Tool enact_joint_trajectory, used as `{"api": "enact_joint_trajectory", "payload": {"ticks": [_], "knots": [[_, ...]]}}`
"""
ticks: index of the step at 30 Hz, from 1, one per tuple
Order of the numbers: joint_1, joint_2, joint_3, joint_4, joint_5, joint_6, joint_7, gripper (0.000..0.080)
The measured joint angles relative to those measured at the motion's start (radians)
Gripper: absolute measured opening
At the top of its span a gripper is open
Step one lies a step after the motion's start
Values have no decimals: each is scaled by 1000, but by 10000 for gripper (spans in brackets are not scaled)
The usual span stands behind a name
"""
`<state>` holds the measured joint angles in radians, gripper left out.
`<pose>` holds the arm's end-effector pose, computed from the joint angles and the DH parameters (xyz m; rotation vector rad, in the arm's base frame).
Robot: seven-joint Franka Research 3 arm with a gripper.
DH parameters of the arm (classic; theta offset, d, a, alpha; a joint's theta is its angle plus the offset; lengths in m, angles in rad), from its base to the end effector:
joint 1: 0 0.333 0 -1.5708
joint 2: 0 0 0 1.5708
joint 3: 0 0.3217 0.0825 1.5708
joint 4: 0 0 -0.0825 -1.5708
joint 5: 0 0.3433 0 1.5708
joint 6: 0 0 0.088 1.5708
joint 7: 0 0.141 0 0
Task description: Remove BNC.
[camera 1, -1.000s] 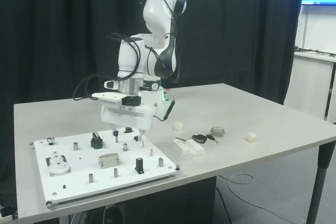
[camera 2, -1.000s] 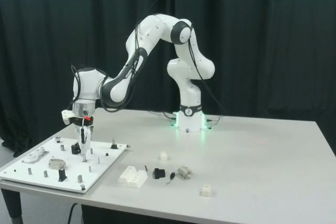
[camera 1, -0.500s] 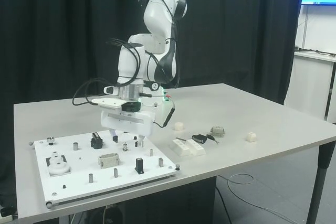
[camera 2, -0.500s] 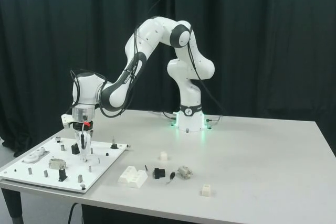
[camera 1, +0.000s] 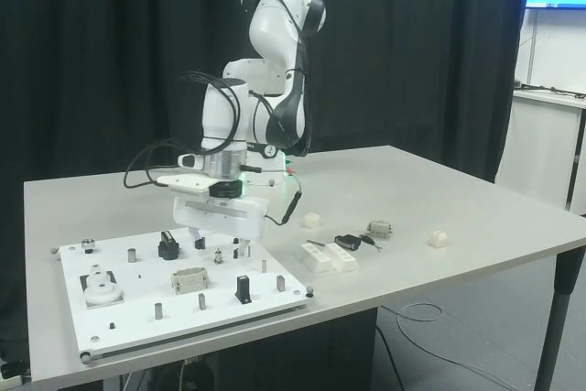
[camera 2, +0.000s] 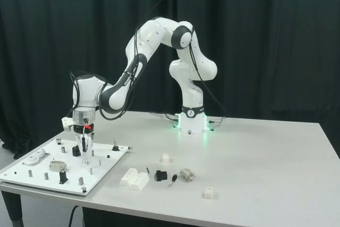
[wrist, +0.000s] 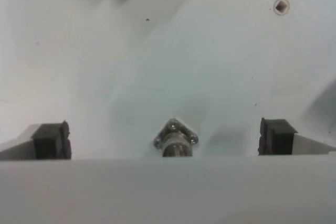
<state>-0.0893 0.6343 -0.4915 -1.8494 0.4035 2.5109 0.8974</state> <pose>0.5435 -0.3248 0.2242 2.0744 -2.3464 0.2055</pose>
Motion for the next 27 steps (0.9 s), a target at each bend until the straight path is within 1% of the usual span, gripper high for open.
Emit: {"api": "enact_joint_trajectory", "payload": {"ticks": [6, 14, 27], "knots": [[-7, 0, 1, 1, 6, -14, -14, 800], [-10, 0, 1, 2, 28, -41, -39, 800], [-11, 5, 1, 2, 29, -53, -47, 800]]}}
